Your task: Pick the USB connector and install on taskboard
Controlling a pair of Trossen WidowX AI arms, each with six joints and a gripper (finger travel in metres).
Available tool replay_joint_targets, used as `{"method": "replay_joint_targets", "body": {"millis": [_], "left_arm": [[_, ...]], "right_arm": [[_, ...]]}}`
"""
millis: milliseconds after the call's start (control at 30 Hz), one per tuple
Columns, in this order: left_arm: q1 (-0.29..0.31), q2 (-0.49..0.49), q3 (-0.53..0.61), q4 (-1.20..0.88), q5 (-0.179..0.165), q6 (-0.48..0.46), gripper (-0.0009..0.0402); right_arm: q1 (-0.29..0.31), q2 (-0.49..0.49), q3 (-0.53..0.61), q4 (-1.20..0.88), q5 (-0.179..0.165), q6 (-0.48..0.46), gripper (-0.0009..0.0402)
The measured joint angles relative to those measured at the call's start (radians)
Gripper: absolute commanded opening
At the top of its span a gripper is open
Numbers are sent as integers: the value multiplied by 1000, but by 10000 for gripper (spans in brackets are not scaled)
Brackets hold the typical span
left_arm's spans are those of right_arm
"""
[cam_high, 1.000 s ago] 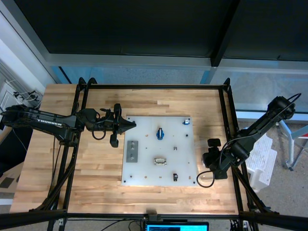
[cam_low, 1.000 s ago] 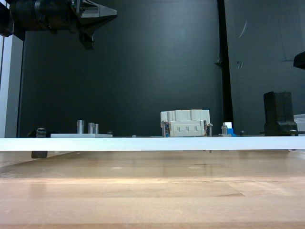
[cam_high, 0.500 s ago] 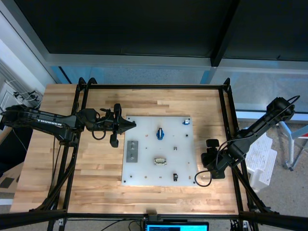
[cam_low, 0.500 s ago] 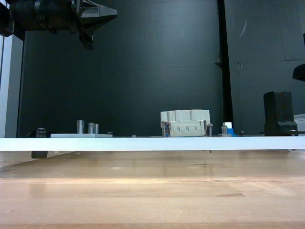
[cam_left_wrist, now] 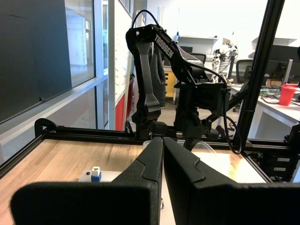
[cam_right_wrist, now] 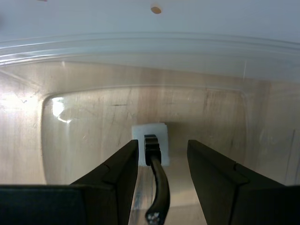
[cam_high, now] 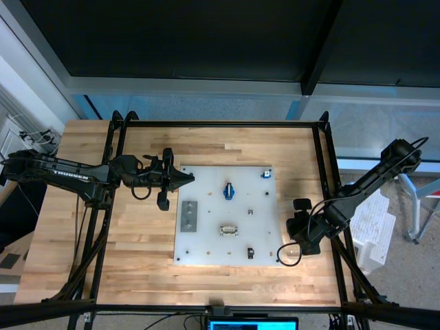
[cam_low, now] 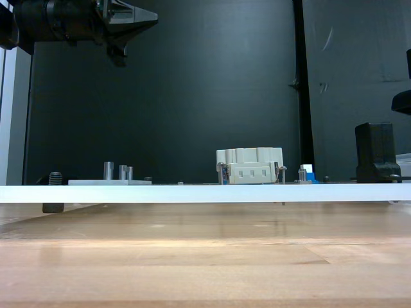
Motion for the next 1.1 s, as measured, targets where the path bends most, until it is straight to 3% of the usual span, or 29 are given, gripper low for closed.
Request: {"method": "replay_joint_targets", "body": {"millis": [500,1100], "left_arm": [[0,0,0,0,0,0,0],[0,0,0,0,0,0,0]], "right_arm": [[-1,19,-3,9,-9,-7,102],[-1,19,-3,9,-15,-11,-1]]}}
